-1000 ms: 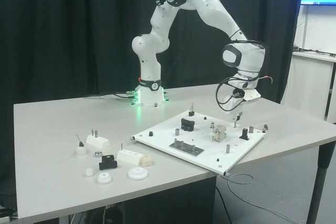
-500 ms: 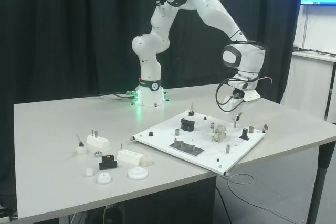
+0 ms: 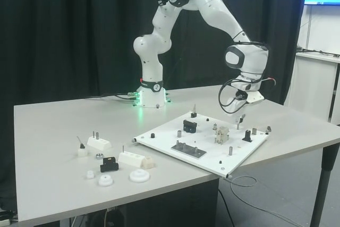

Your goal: Insert round peg 2.

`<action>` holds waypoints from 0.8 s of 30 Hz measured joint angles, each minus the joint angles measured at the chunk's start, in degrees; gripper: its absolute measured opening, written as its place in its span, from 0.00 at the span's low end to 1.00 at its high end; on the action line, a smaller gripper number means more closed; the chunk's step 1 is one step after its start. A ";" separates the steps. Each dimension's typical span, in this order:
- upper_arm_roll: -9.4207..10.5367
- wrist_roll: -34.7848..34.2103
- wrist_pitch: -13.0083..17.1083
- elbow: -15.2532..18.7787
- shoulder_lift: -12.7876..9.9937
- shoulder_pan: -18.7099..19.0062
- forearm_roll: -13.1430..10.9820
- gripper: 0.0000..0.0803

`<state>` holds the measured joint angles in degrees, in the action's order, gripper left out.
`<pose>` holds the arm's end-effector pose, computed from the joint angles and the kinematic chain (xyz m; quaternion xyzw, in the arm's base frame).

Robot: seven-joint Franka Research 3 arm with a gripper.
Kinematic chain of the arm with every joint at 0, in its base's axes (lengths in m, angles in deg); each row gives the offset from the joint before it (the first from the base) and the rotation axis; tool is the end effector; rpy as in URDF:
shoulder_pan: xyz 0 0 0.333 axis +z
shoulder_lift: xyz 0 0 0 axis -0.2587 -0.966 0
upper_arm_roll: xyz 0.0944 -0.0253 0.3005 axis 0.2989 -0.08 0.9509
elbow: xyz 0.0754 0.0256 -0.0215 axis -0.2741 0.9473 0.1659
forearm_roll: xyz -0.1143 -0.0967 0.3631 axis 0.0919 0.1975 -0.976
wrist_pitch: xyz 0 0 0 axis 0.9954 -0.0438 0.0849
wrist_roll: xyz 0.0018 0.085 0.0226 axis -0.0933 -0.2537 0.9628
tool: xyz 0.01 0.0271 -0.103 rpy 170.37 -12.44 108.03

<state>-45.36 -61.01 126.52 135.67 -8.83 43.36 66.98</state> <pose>0.5786 0.1661 0.2295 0.9640 -0.2553 -0.0552 0.0493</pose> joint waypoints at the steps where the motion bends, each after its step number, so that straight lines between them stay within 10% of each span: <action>1: 0.00 0.00 0.09 0.00 -0.04 0.00 0.00 0.09; 14: 0.10 -0.09 0.58 -0.13 -0.28 0.00 -0.01 0.09; 16: 0.10 -0.09 0.45 -0.23 -0.26 0.00 -0.01 0.72; 21: 0.10 -0.09 -0.05 -0.57 -0.16 0.00 -0.01 0.72; 22: 0.10 -0.09 -0.15 -0.64 -0.14 0.00 -0.01 0.93; 24: 0.10 -0.09 -0.47 -0.77 -0.06 0.00 -0.01 0.93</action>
<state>-45.27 -61.10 126.04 134.91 -8.89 43.36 66.97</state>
